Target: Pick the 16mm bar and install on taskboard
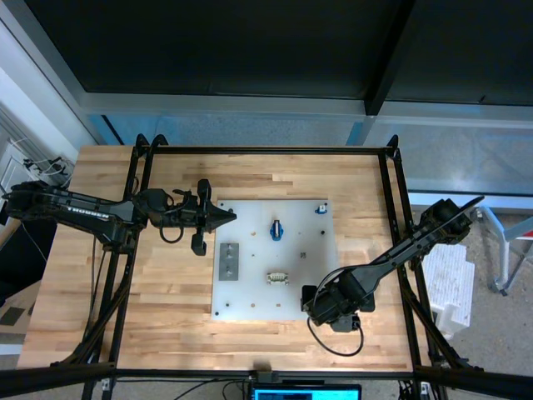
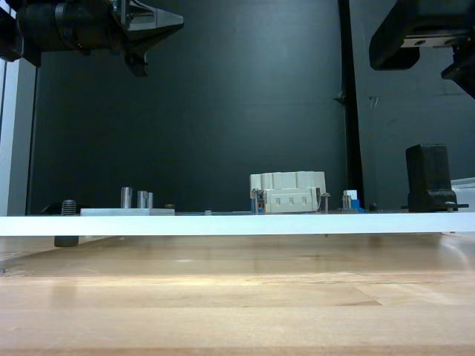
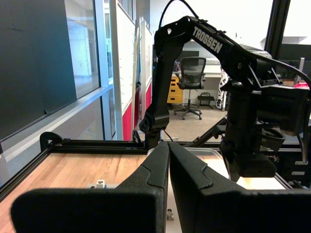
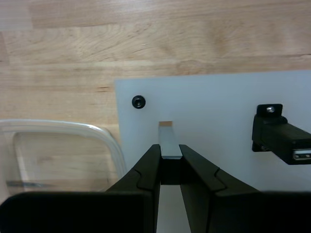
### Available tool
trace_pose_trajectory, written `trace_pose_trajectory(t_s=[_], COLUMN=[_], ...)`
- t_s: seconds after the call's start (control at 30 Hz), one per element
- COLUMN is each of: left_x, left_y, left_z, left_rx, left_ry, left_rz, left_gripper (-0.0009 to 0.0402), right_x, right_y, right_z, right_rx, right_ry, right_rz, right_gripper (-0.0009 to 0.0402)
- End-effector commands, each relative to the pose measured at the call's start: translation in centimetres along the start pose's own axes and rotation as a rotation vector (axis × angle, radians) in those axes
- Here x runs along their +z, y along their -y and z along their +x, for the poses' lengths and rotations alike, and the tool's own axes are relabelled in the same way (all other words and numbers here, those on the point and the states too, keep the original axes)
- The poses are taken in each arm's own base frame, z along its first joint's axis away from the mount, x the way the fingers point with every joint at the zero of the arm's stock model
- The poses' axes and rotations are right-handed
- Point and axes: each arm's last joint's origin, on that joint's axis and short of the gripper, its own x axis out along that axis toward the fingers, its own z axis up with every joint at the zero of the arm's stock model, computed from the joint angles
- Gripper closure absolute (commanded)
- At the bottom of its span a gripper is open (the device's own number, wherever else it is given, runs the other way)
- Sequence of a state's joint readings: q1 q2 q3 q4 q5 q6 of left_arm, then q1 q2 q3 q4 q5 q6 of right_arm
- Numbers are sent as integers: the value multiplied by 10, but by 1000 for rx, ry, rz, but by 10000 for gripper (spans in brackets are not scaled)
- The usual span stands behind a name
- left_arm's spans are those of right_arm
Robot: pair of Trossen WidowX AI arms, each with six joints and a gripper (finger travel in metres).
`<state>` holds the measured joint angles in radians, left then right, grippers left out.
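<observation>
**Right hand** (image 4: 169, 147): tips pinching the 16mm bar (image 4: 168, 138), jaws kept apart only by its width. Bar is a short, dull pale-grey, straight-sided stub that sticks out past the tips, w/ a small tan patch at its far end. It is narrower than either finger. It hangs over the taskboard (image 4: 218, 107) nr one corner. Bar/board contact: can't tell.

**Edges, right wrist view:** black corner screw (image 4: 138, 101) lies just beyond the tips, and the board edge runs close beside one finger. Clear tray (image 4: 73, 124), rounded corner, sits just beside that edge on the tabletop (image 4: 146, 43). Black part (image 4: 279, 138) on board stands apart from the tips, bare white plate btw.

**High view:** right hand is over the board's near-right corner. Silver connector (image 1: 277, 277) is the nearest fixture, w/ open plate btw. Grey block (image 1: 228, 261) and blue knob (image 1: 276, 229) are well apart. Wood shows round the board, and a black frame rail (image 1: 266, 151) runs along the tabletop edges.

**Low view:** hand body is high above the board, free air under it. The black part stands below.

**Left hand** (image 3: 168, 145): fingers pressed together, held high over the board's far-left edge, well apart from the right hand.
</observation>
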<state>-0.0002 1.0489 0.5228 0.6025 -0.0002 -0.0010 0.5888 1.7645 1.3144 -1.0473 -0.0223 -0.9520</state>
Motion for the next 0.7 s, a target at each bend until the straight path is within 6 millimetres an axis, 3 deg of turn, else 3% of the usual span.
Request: trace_pose_trajectory(t_s=[0.03, 0.7], left_x=[0, 0], left_y=[0, 0], left_z=[0, 0], left_rx=[0, 0], left_ry=[0, 0], left_rz=[0, 0], left_gripper=[393, 393], right_x=[0, 1], right_y=[-1, -2], right_z=[2, 4], right_rx=[-3, -5], right_ry=[3, 0], right_rz=[-2, -13], right_gripper=[393, 393])
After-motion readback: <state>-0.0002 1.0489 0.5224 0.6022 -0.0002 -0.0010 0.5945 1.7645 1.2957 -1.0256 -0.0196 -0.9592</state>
